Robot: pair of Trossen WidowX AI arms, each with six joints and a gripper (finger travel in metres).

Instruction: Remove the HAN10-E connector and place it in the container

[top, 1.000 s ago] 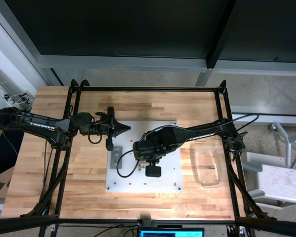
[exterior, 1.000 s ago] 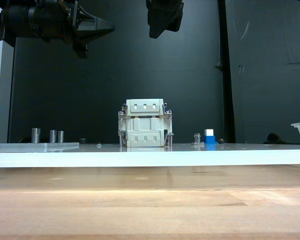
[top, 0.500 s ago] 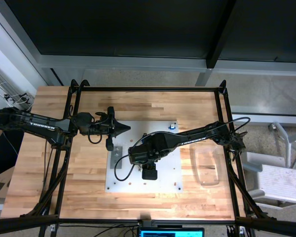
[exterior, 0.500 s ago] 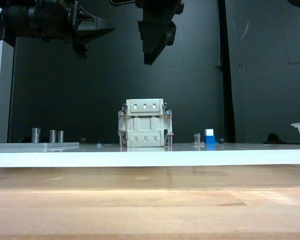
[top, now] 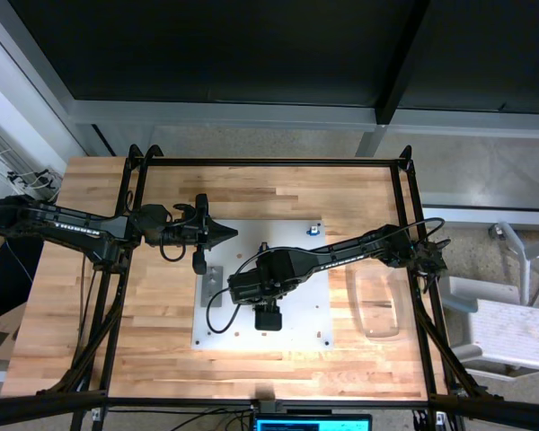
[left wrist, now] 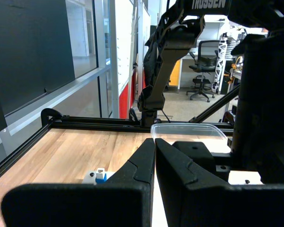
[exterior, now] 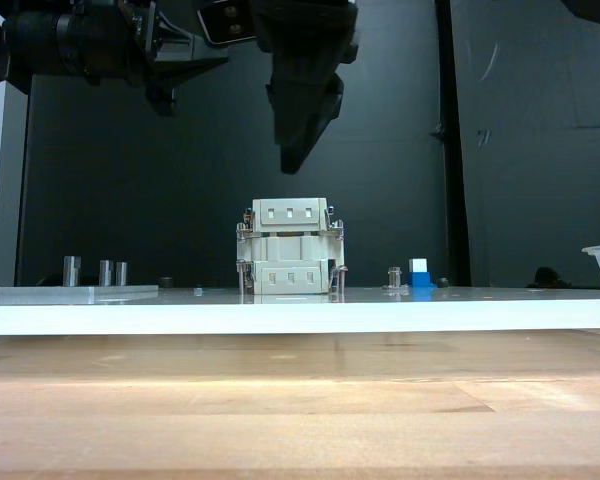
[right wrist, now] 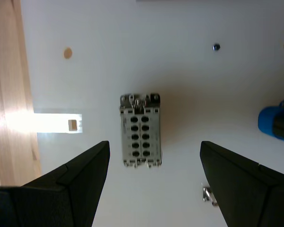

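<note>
The HAN10-E connector (exterior: 290, 250) is a light grey-beige block standing upright on the white board (top: 305, 330); in the right wrist view its pin face (right wrist: 140, 130) shows two rows of holes. My right gripper (right wrist: 154, 143) hangs open straight above it, fingers (right wrist: 80, 184) pointing down on either side and well clear of it; in the low view its tips (exterior: 290, 162) end a little above the block. The right arm hides the connector in the high view. The clear container (top: 377, 301) lies right of the board. My left gripper (top: 225, 233) hovers shut over the board's back left.
A small blue knob (exterior: 418, 272) sits on the board right of the connector. A grey metal plate (top: 213, 278) with short posts lies at the board's left edge. A black frame (top: 269, 162) rings the wooden table.
My right gripper has moved left and come down, from higher up and right of the connector to directly above it. The left arm has stayed still.
</note>
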